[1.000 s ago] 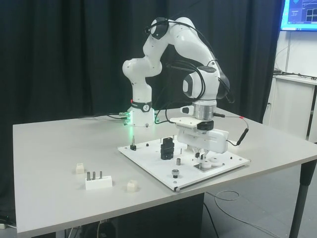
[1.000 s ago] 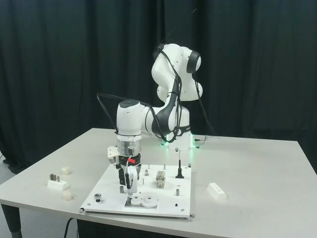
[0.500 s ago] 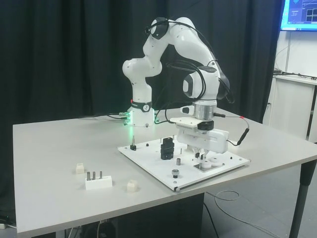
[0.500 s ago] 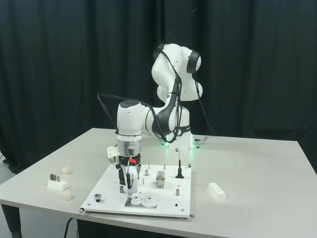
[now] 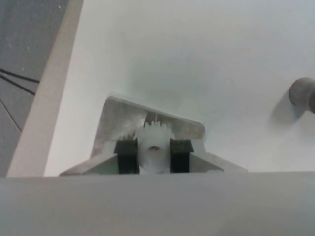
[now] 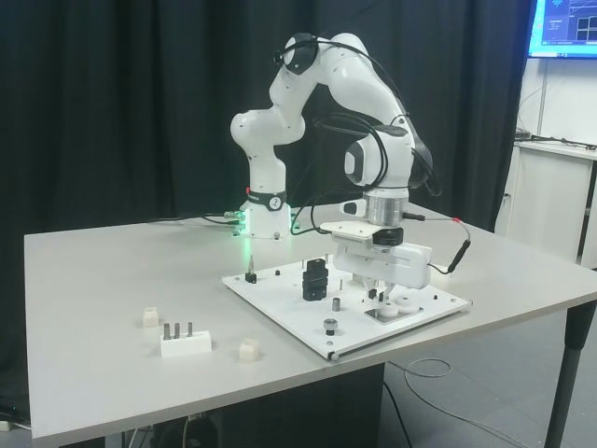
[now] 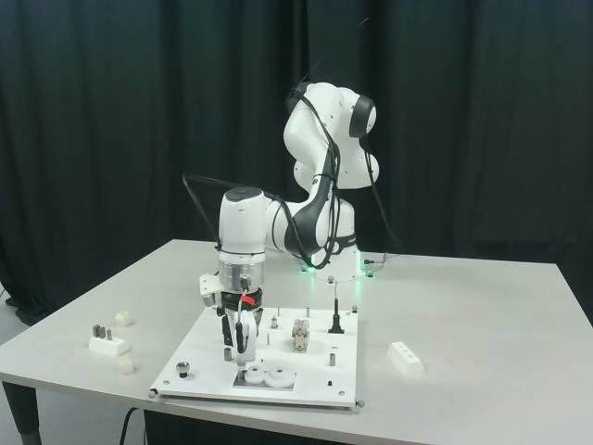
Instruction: Insert small gear.
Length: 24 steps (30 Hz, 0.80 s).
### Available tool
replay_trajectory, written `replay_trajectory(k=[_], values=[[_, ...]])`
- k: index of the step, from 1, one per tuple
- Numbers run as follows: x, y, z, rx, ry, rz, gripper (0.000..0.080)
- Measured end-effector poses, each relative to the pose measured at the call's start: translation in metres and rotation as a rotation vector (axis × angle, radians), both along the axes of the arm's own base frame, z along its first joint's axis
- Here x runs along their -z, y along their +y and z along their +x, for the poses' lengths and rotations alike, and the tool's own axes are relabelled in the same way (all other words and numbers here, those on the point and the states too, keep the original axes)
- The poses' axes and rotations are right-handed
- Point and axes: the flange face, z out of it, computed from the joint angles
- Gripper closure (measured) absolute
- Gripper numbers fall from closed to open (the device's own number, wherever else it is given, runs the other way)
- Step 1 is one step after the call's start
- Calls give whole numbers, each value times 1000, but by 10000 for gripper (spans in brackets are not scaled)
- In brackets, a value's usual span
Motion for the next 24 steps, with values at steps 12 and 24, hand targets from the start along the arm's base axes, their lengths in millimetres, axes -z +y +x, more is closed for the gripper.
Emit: replay_trajectory(k=[12, 24], values=[[1, 1, 1, -2, -7, -1, 672], [2, 0, 1, -1, -11, -3, 672]])
